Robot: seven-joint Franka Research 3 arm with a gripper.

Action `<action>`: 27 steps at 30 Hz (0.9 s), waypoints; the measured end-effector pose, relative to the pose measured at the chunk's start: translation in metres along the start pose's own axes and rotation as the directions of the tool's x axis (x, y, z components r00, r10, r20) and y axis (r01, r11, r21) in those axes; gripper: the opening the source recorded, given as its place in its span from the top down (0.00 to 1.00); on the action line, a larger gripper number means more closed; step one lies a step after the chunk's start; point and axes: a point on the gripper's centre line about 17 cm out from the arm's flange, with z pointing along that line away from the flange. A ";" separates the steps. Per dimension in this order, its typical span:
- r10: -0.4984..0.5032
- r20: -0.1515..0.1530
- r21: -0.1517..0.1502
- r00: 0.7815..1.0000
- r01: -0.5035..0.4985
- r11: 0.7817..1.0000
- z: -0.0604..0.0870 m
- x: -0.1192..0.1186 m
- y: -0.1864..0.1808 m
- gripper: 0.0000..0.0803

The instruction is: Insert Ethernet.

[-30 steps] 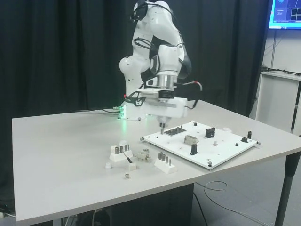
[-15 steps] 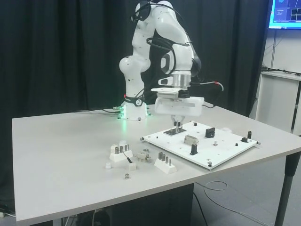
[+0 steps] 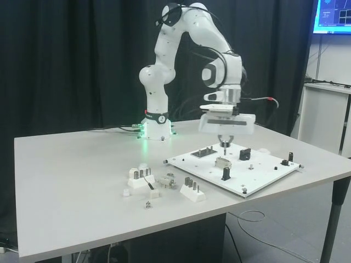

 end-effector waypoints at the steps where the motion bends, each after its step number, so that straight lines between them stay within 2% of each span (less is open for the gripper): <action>1: -0.020 0.001 -0.003 1.000 0.020 1.000 0.000 -0.001 -0.005 0.91; 7: -0.120 0.010 -0.019 0.993 0.120 0.993 -0.002 -0.010 -0.039 0.91; 11: -0.247 0.017 -0.030 0.969 0.247 0.968 -0.005 -0.016 -0.061 0.91; 17: -0.440 0.042 -0.034 0.897 0.442 0.896 -0.010 -0.028 -0.091 0.91; 27: -0.638 0.087 -0.029 0.765 0.642 0.766 -0.015 -0.043 -0.126 0.91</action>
